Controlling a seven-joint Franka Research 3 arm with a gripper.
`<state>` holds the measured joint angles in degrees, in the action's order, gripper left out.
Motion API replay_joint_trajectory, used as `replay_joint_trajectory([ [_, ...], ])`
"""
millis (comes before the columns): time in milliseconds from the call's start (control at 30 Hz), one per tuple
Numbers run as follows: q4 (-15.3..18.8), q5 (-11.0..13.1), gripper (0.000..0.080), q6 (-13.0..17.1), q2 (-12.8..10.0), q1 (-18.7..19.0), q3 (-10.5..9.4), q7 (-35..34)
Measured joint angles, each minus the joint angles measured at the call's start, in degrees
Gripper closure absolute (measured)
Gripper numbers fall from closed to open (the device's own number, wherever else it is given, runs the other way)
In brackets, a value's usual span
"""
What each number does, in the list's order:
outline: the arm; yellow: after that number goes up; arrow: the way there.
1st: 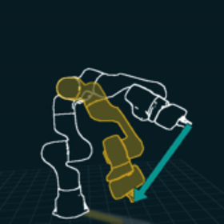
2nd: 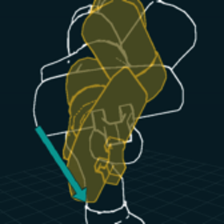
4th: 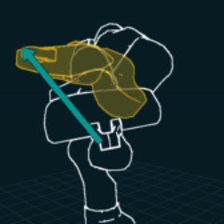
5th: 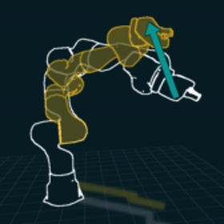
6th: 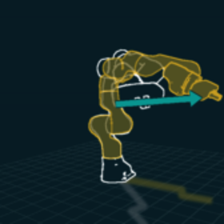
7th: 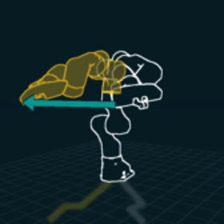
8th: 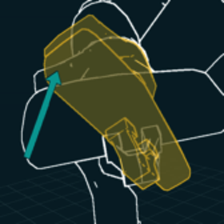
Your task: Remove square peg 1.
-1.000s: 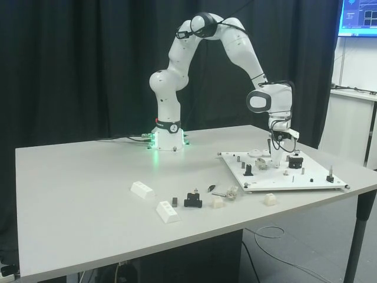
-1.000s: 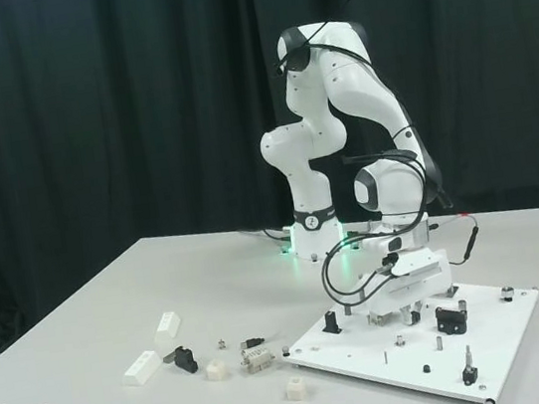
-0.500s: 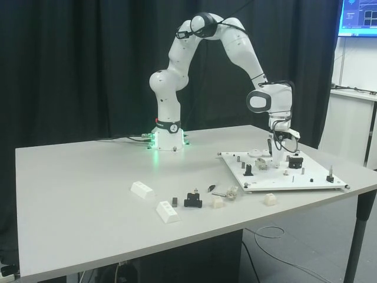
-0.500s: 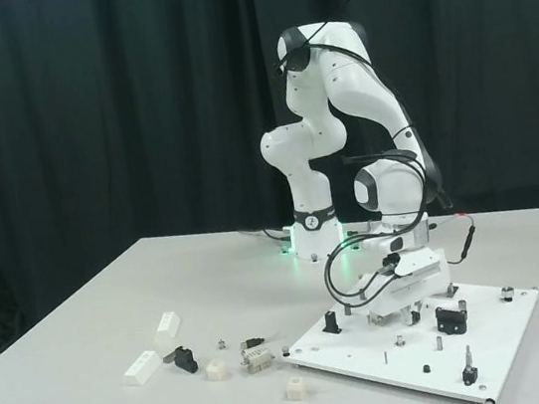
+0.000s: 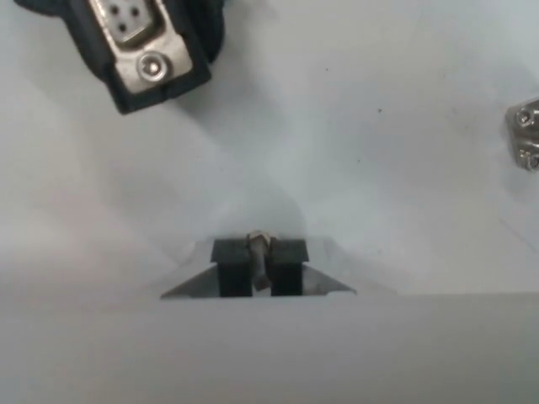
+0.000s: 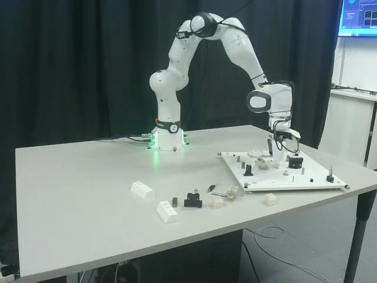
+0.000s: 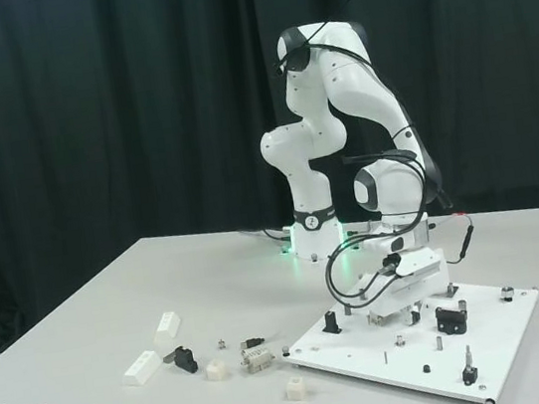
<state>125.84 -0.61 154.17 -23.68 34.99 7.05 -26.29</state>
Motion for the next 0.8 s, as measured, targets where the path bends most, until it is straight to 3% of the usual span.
replay_joint_trajectory([
  [800, 0.0, 0.0, 0.0760, -0.1, 0.0, 0.0, -0.08, -9.9],
])
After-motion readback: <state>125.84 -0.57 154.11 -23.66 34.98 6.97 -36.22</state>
